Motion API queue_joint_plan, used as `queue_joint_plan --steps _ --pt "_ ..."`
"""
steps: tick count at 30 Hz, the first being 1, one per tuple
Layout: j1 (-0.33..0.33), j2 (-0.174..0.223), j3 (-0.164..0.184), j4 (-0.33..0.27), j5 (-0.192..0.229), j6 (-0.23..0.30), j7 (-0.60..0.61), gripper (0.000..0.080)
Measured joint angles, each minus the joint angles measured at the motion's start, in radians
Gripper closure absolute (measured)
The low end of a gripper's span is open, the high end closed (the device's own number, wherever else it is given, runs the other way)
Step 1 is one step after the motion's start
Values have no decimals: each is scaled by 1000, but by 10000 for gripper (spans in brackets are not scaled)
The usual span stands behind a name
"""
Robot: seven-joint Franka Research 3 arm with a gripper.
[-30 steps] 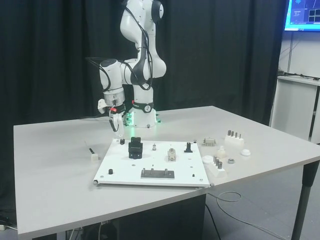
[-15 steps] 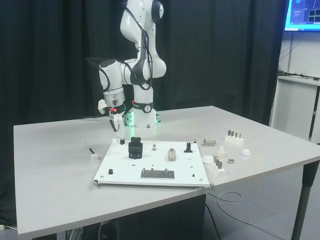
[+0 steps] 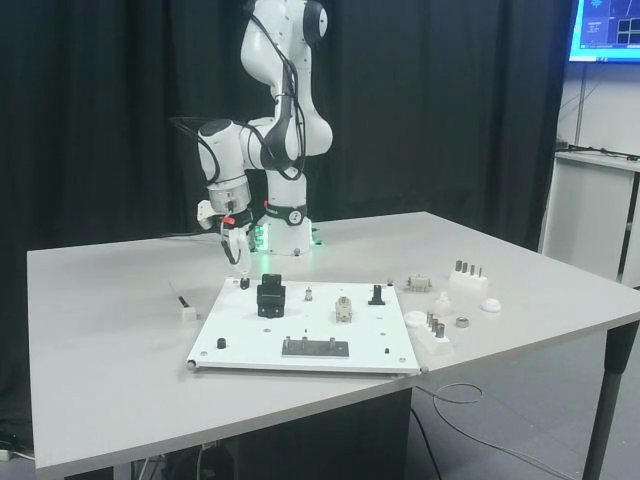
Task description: Insert Ethernet.
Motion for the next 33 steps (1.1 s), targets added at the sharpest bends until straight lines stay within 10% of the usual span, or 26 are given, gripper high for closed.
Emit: queue_joint_plan --steps 33 --pt "-2 11 -6 2 0 0 -11 715"
